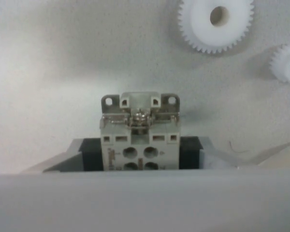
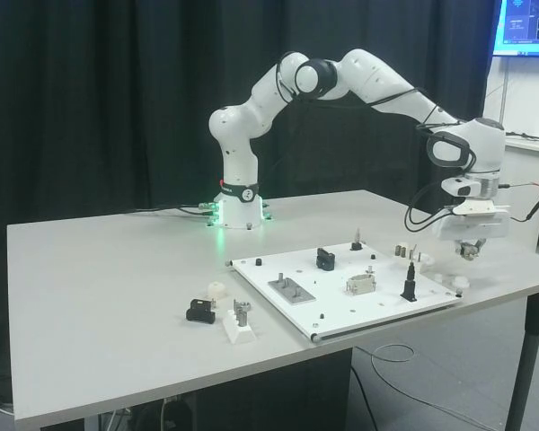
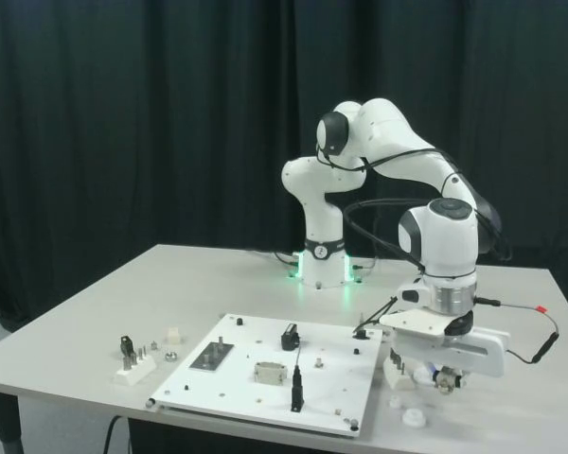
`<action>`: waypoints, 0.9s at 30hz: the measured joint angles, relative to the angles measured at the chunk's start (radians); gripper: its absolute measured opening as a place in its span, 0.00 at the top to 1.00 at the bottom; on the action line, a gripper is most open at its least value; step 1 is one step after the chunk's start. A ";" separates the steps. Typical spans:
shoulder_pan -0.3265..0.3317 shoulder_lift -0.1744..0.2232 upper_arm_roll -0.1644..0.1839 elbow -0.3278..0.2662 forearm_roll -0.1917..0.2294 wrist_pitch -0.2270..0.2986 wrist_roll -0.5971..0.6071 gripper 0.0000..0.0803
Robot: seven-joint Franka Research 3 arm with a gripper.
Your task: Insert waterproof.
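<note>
The waterproof connector [image 1: 139,135] is a small white block with round holes in its face and metal clips on top. My gripper [image 1: 140,155] is shut on it, one black pad [image 1: 91,153] on each side. In the room views the gripper [image 2: 470,249] hangs just above the table, off the right edge of the white board [image 2: 278,269], at the board's near right corner [image 3: 360,416]. The connector shows only as a small bit under the hand [image 3: 445,380].
Two white gears [image 1: 216,21] [image 1: 287,63] lie on the table under the hand. The board carries a black upright plug [image 2: 410,280], a grey plate [image 2: 290,289], a small socket block [image 2: 360,284] and pegs. Loose parts [image 2: 217,310] lie left of it.
</note>
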 joint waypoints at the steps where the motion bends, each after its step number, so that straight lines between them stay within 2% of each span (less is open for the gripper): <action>1: 0.000 0.000 0.000 0.000 0.000 0.000 0.002 0.61; 27: 0.002 0.000 -0.002 0.001 0.000 0.000 0.015 0.61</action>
